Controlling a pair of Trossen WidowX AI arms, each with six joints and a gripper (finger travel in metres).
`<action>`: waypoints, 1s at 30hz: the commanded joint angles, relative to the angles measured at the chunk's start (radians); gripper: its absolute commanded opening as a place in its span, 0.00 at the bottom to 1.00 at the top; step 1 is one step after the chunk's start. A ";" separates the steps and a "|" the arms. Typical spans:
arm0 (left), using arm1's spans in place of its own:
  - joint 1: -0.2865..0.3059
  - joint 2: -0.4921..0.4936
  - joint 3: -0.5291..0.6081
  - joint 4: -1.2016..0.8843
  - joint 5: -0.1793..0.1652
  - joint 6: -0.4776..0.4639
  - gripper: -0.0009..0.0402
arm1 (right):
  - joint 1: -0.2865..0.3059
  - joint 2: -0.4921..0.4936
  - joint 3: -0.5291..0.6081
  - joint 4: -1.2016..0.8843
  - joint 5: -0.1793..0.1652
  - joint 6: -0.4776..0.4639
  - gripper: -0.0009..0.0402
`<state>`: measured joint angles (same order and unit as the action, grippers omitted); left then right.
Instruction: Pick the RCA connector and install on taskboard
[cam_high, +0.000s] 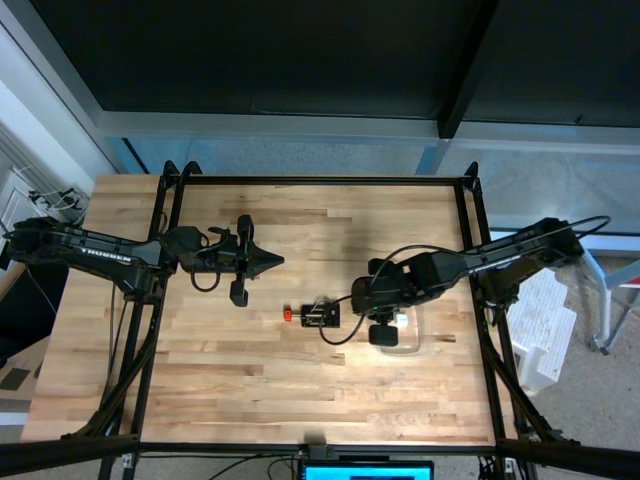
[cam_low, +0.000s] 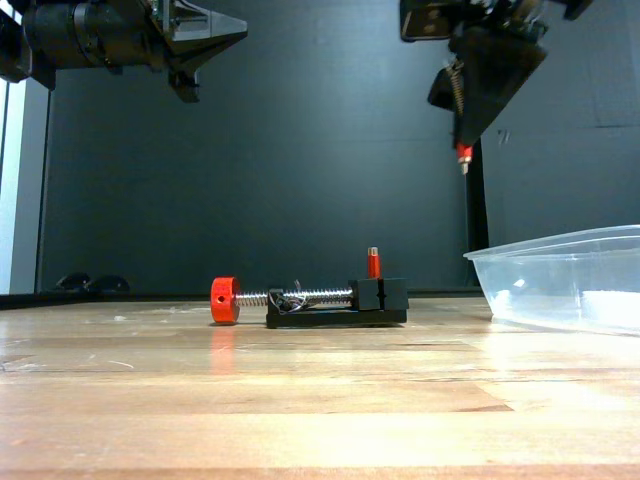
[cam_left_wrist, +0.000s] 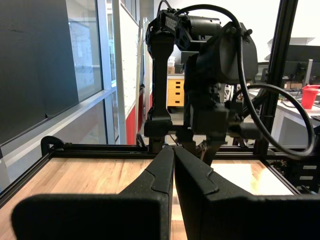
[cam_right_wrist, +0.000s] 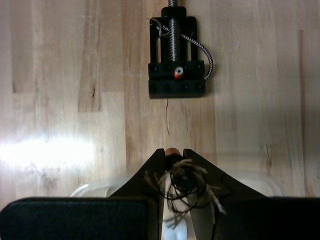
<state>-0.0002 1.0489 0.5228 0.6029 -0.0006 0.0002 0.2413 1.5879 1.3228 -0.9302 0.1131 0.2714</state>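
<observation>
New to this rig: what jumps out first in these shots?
The right gripper hangs in the air just right of the taskboard, jaws shut on the red-tipped RCA connector. The taskboard's red-orange knob pops against the wooden table. The left gripper is parked high at left, jaws shut.

Two grippers were counted: the left gripper (cam_high: 272, 261), raised over the left half of the table (cam_high: 250, 385), and the right gripper (cam_low: 466, 130), raised over the edge of the clear tray (cam_low: 560, 285). One such tray, one RCA connector (cam_low: 463, 155), one taskboard (cam_low: 337, 304) and one red knob (cam_low: 225, 300) were recorded.
</observation>
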 joint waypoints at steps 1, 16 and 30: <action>0.000 0.000 0.000 0.000 0.000 0.000 0.02 | -0.010 0.053 0.044 0.001 0.001 0.000 0.02; 0.000 0.000 0.000 0.000 0.000 0.000 0.02 | -0.050 0.204 0.159 0.029 0.003 -0.056 0.02; 0.000 0.000 0.000 0.000 0.000 0.000 0.02 | -0.053 0.221 0.132 0.100 0.026 -0.053 0.02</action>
<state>-0.0002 1.0489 0.5224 0.6029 -0.0006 0.0002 0.1879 1.7977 1.4502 -0.8318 0.1387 0.2157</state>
